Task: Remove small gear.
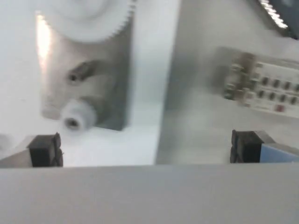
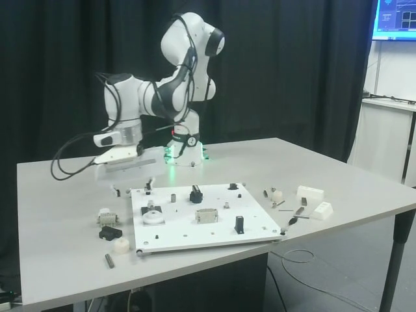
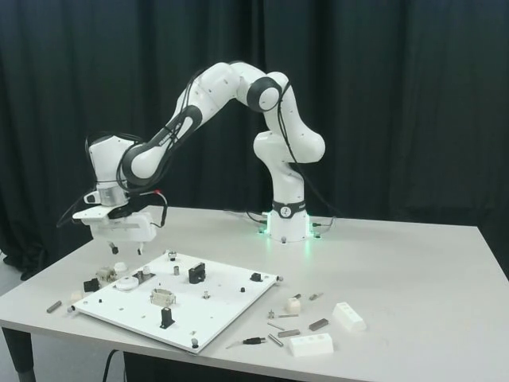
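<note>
The small gear is a stubby white toothed wheel with a dark hole at its centre, seated on a grey metal bracket at the corner of the flat white board. On the same bracket sits a much larger white gear with fine teeth round its rim, apart from the small one. The board is smooth and square, lying on the matte grey bench.

The gripper hangs above the board's corner, touching nothing, its jaws spread wide and empty; each finger ends in a blocky black pad. In the wrist view the small gear lies between the fingers, nearer one pad than the other.

Beside the board, on the bench, lies a pale rectangular connector with rows of small dark sockets. On the bench past the board's opposite edge lie two white blocks and some thin dark pins.
</note>
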Controlling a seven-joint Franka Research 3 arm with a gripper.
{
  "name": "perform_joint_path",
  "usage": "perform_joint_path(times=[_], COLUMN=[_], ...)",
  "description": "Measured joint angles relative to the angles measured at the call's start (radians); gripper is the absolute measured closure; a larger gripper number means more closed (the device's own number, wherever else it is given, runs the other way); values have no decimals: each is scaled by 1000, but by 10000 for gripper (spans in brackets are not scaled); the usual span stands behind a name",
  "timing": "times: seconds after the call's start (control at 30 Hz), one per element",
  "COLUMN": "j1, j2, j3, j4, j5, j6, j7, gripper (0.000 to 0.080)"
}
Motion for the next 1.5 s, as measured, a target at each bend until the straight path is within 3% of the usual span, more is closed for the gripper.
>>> perform_joint_path(times=[0.43, 0.63, 1.03, 1.23, 1.5], j1=[95, 125, 170, 186, 191], j2=[-32, -58, -108, -116, -116], j3=[-18, -22, -22, -22, -22], j4=[-89, -150, -273, -294, -294], j5=[-48, -78, -79, -79, -79], j6=[40, 93, 244, 305, 342], j7=[70, 110, 120, 133, 146], gripper=[3, 3, 3, 3, 3])
